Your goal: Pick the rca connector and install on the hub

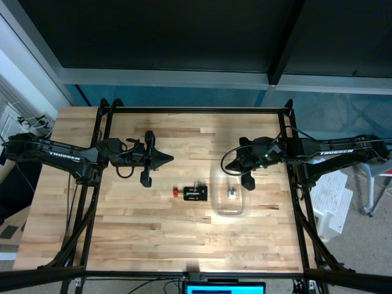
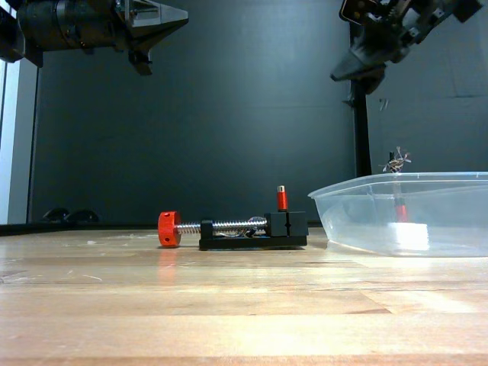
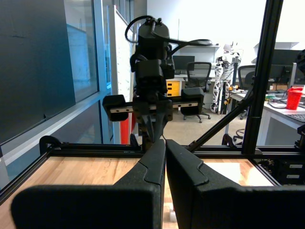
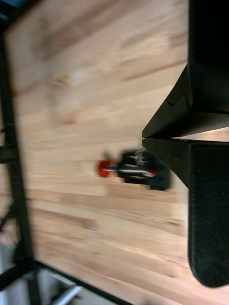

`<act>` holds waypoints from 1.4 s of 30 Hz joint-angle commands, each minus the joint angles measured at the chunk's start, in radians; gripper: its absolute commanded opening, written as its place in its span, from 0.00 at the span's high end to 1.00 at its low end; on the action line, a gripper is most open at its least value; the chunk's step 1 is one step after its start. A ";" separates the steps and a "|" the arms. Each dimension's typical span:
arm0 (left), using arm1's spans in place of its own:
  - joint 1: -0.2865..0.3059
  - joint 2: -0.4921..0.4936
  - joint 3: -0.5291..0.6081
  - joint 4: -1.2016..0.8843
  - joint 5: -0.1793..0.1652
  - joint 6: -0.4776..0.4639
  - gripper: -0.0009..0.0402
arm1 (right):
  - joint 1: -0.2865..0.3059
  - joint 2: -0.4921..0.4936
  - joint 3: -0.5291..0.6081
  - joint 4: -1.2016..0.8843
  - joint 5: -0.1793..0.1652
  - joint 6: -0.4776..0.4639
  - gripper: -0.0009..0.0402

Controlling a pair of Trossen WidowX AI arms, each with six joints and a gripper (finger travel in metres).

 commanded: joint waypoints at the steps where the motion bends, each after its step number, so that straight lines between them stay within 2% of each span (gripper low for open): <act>1: 0.000 0.000 0.000 0.000 0.000 0.000 0.98 | 0.018 0.029 0.043 -0.126 0.007 0.011 0.98; 10: 0.000 0.000 0.000 0.000 0.000 0.000 0.98 | 0.072 0.095 0.104 -0.341 0.008 0.012 0.98; 16: 0.000 0.000 0.000 0.000 0.000 0.000 0.98 | 0.104 0.100 0.116 -0.429 0.009 0.023 0.98; 21: 0.000 0.000 0.000 0.000 0.000 0.000 0.98 | 0.115 0.100 0.126 -0.501 0.026 0.023 0.98; 27: 0.000 0.000 0.000 0.000 0.000 0.000 0.98 | 0.119 0.100 0.124 -0.544 0.026 0.018 0.97; 31: 0.000 0.000 0.000 0.000 0.000 0.000 0.98 | 0.122 0.100 0.124 -0.545 0.026 0.011 0.91; 42: 0.000 0.000 0.000 0.000 0.000 0.000 0.98 | 0.131 0.100 0.124 -0.546 0.027 0.034 0.60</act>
